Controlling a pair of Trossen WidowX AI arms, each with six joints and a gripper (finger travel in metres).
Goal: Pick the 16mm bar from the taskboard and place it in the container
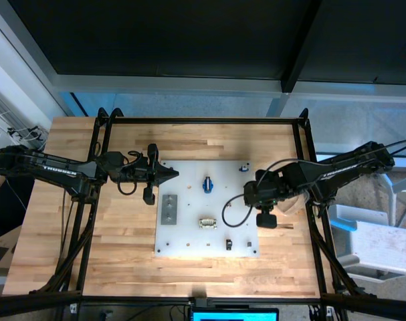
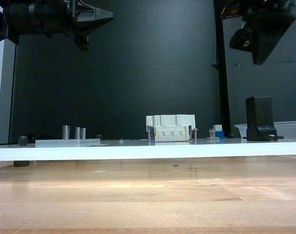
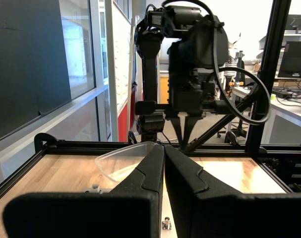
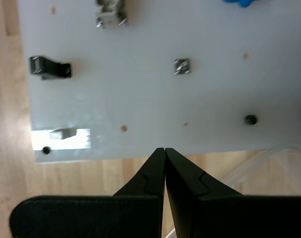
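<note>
Left gripper (image 1: 174, 174) is pinched closed and empty, hovering high over the far-left corner of the taskboard (image 1: 189, 241). Right gripper (image 1: 253, 194) is also closed on nothing, high above the board's right edge. Grey block (image 1: 169, 208) lies on the board, below and near the left gripper. Upright metal bars (image 2: 66, 131) stand there; can't tell which is the 16mm one. Container (image 3: 115, 163) sits off the board, just beside the right gripper, under its arm.

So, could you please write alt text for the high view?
A white taskboard lies on a wooden table. The left gripper, shut, hovers at its far left corner; the right gripper, shut, hangs at its right edge, near the clear container.
</note>
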